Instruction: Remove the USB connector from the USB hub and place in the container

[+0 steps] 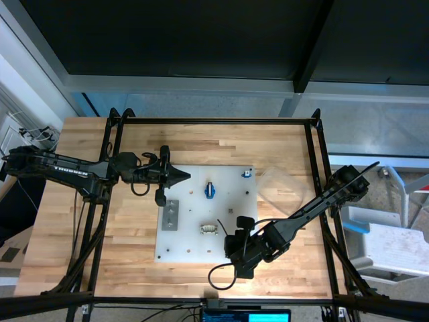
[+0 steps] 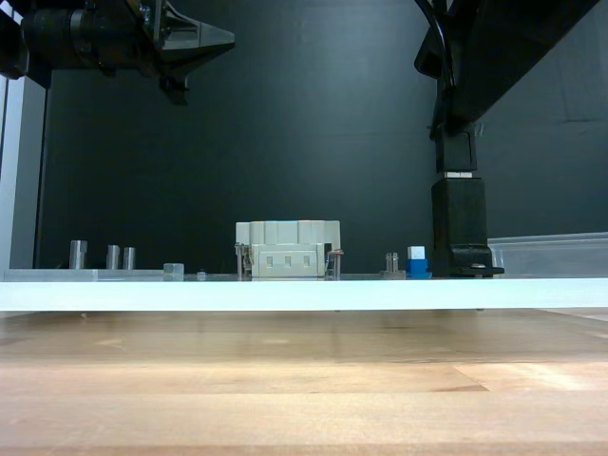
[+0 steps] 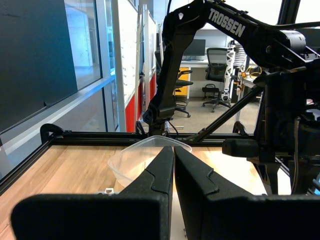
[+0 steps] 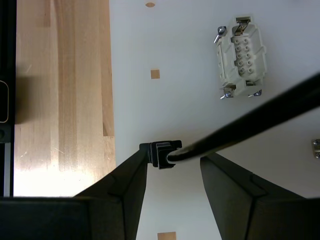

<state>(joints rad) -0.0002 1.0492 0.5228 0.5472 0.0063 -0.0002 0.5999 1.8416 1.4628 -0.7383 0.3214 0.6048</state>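
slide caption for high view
Right gripper, jaws open, straddles tiny black USB connector on white square board; left gripper shut above board's far-left corner.

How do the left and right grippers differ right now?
The left gripper is shut; the right gripper is open. The left points level, high over the board's far left corner; the right points down over the USB connector near the board's edge. Both are black and hold nothing.

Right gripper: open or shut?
Open: the right gripper has fingers apart, flanking the USB connector on the white board. The left gripper hangs shut over the board's far left corner.
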